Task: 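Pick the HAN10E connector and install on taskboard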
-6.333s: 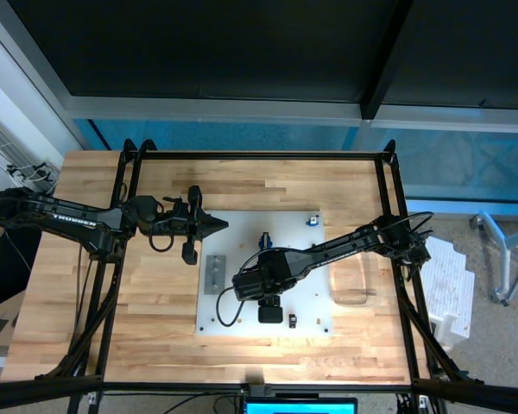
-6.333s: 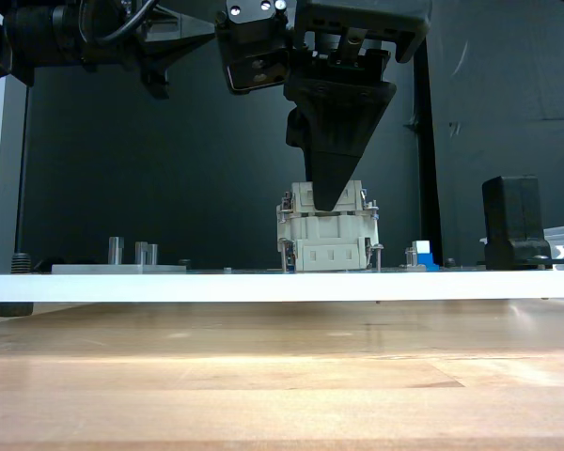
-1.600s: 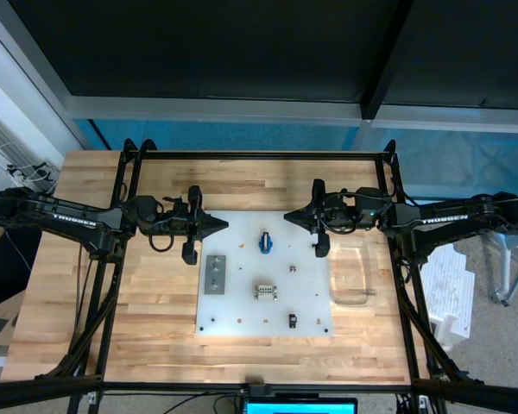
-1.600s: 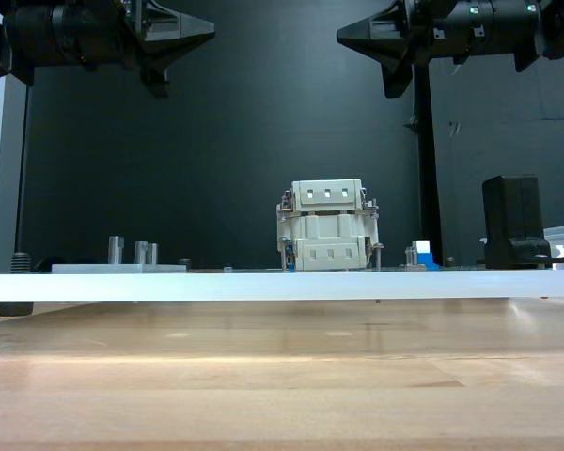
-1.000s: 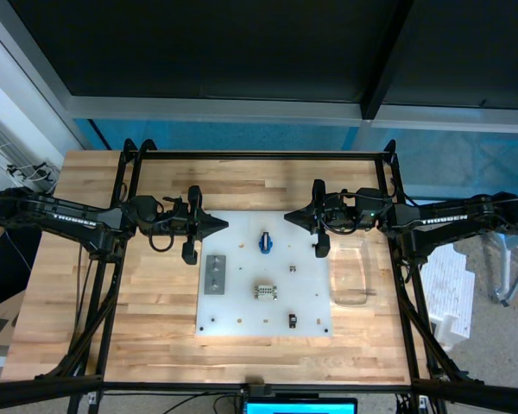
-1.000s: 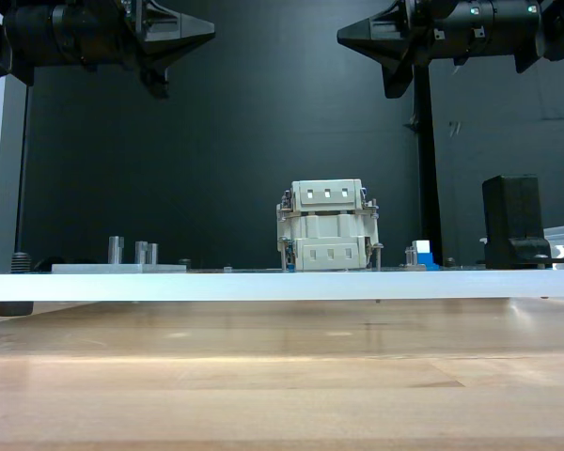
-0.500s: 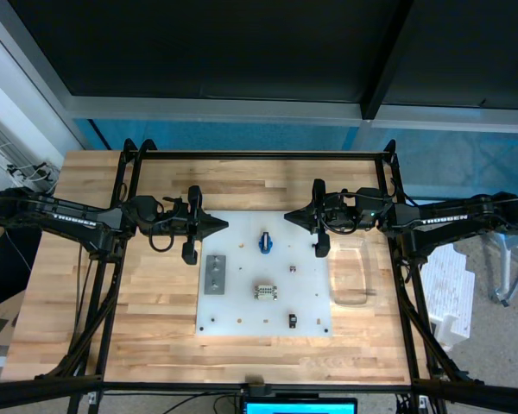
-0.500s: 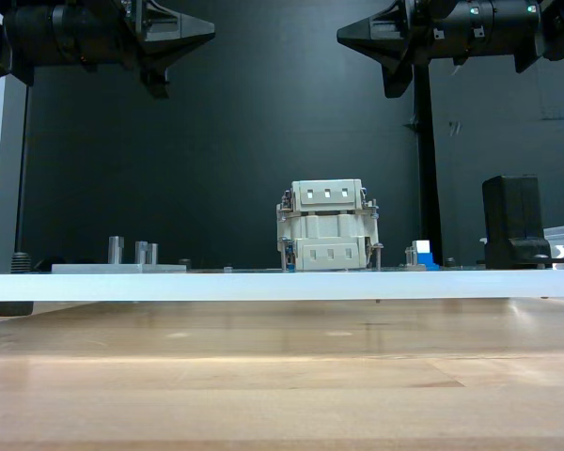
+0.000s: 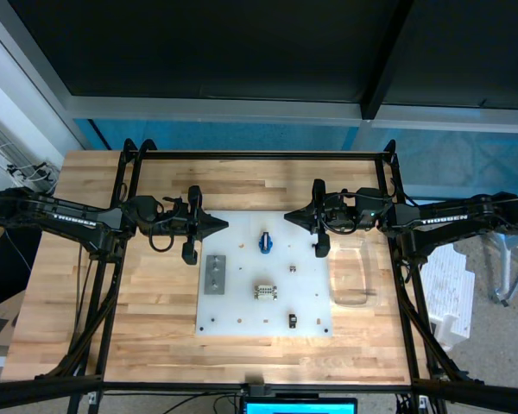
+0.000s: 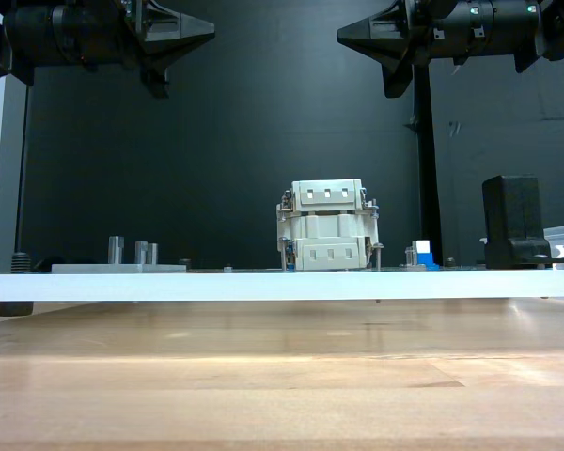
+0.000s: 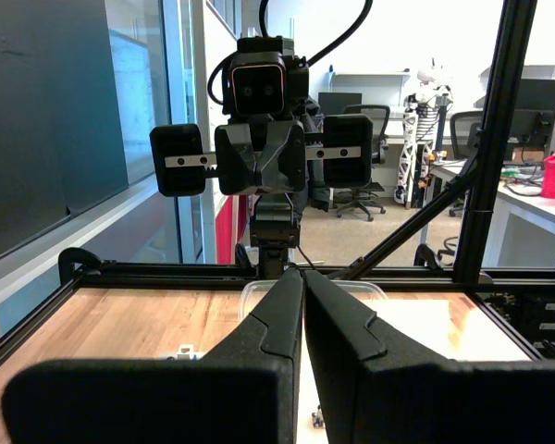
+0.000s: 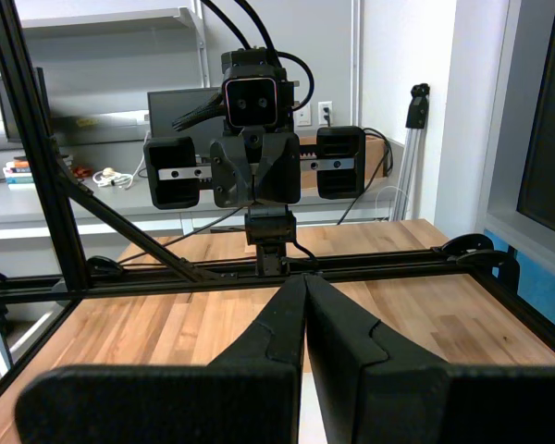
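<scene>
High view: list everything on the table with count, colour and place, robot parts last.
table: one, light wood, under everything
board: one, white, centre of table
connector: one, beige-grey, standing on board near its middle
metal block: one, grey, board's left side
blue part: one, blue, board's far half
black fitting: one, black, near board's near edge
clear tray: one, transparent, on table right of board
left gripper: one, black, shut, over board's far left corner
right gripper: one, black, shut, over board's far edge, right of centre
</scene>
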Controlling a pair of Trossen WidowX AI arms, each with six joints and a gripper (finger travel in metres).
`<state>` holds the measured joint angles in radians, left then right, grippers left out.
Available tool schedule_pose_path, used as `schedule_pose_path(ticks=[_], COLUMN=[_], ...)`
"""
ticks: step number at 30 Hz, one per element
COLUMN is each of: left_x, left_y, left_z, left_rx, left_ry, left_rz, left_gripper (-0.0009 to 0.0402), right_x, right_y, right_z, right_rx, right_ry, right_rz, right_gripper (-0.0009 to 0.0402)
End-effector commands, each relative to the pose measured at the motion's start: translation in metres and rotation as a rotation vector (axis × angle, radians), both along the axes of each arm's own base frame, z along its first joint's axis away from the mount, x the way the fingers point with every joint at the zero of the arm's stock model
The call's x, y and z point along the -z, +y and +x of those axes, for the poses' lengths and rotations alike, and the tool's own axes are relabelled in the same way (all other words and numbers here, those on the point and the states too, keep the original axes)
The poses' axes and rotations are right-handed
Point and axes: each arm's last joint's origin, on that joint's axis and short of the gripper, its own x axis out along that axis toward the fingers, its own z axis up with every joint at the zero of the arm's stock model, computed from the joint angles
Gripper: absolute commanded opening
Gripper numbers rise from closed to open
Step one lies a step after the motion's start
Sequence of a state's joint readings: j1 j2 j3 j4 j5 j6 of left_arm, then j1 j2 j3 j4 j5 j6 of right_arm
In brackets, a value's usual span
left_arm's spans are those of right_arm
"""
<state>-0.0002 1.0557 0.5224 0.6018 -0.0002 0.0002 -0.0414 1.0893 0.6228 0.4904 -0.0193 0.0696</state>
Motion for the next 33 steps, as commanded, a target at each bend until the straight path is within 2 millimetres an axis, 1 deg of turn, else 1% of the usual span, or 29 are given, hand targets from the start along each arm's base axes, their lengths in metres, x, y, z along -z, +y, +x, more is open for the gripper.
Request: schedule_pose_path(ticks=[1,5,33], left_x=[-0.0001,-0.0001,-0.0002], left_y=[0.0,0.0,0.0], left_z=[0.0,0.0,0.0], left_rx=[0.0,0.0,0.0], left_ry=[0.0,0.0,-0.001], left_rz=[0.0,0.0,0.0], left_gripper=[0.0001,0.0001,0.0001], right_x=[0.0009,0.0031,0.0031], right_y=[0.0,0.0,0.0], right_z=[0.0001,0.0001,0.0001], right_rx=[0.0,0.0,0.0], right_ry=[0.009,0.032,0.032], right_rz=[0.001,0.002,0.002], right_gripper=[0.0,0.0,0.0])
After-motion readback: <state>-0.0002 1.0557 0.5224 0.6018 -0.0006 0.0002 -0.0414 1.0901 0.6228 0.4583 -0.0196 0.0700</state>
